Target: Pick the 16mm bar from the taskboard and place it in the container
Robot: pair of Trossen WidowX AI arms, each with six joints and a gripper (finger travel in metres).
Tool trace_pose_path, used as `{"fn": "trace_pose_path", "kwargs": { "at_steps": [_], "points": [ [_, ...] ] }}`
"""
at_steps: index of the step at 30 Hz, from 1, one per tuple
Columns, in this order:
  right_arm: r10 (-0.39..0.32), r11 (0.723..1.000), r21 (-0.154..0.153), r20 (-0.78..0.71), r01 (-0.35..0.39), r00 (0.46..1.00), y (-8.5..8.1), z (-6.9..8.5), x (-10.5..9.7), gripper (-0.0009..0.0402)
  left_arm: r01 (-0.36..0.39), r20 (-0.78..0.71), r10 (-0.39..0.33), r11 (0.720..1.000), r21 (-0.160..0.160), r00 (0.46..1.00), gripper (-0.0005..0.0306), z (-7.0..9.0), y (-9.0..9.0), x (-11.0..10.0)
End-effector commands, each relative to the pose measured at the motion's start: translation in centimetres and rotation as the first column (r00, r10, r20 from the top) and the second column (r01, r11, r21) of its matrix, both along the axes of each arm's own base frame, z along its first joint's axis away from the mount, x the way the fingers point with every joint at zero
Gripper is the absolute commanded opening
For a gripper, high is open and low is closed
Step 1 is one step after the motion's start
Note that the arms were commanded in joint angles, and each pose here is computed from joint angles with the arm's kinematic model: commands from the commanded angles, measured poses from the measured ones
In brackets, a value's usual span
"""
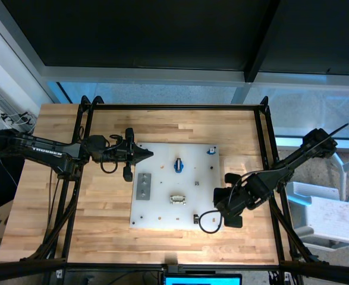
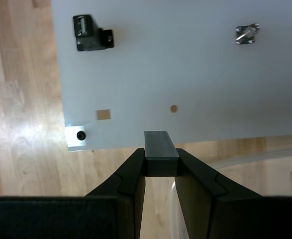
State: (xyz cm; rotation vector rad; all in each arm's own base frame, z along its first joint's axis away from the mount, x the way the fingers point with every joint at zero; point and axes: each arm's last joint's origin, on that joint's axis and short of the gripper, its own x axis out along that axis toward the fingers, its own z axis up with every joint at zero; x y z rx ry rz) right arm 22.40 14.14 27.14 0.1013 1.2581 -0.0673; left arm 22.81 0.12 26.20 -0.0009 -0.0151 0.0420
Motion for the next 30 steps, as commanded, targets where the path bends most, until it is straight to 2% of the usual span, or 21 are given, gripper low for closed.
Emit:
{"fn": "trace_pose_path", "kwargs": {
  "at_steps": [1,11,18,24,30],
  "points": [
    [-0.024,1.0,-0.002,-0.003,0.024,1.0,-1.0,0.0,-0.3,0.0007,0.0,0.0,0.0,1.0,0.0,1.0,0.0,0.0,0.0,0.0],
    [-0.147,0.989,0.008,-0.006,0.147,0.989,-5.3,-1.0,-2.4,0.0007,0.0,0.0,0.0,1.0,0.0,1.0,0.0,0.0,0.0,0.0],
    [-0.238,0.971,0.002,-0.018,0.239,0.971,-8.0,-2.2,-3.9,0.0007,0.0,0.0,0.0,1.0,0.0,1.0,0.0,0.0,0.0,0.0],
    [-0.284,0.958,0.028,-0.058,0.286,0.957,-9.4,-3.3,-5.1,0.0007,0.0,0.0,0.0,1.0,0.0,1.0,0.0,0.0,0.0,0.0],
    [-0.31,0.95,0.021,-0.079,0.313,0.947,-10.2,-4.1,-5.9,0.0007,0.0,0.0,0.0,1.0,0.0,1.0,0.0,0.0,0.0,0.0]
  ]
}}
